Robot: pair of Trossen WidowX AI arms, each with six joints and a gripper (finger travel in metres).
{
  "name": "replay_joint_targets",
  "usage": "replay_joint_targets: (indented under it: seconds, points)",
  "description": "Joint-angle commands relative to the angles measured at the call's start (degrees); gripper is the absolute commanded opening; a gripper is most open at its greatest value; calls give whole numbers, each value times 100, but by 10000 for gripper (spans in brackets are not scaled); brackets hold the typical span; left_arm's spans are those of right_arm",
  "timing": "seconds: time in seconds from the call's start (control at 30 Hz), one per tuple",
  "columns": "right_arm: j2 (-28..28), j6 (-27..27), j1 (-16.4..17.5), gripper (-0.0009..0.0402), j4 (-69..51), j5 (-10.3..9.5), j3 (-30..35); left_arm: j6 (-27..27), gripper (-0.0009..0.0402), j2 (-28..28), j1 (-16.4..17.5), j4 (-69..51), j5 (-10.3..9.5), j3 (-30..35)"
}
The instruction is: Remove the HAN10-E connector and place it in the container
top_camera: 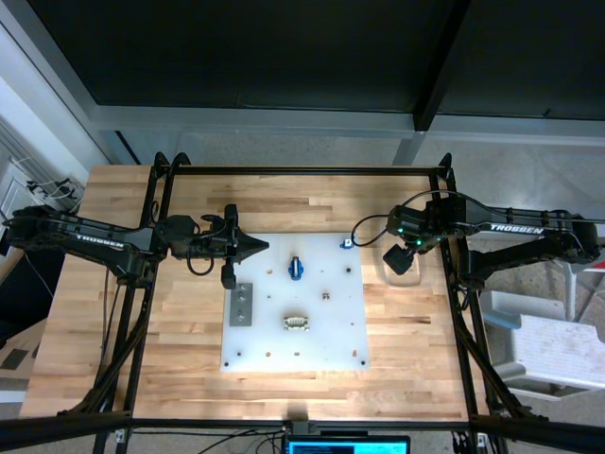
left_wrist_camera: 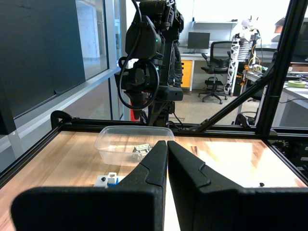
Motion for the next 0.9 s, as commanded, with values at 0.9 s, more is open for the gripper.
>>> replay_joint_targets:
  seconds: [0.9]
  points:
    - [0,0,0,244,162,0,2,0,0,0,0,0,0,2]
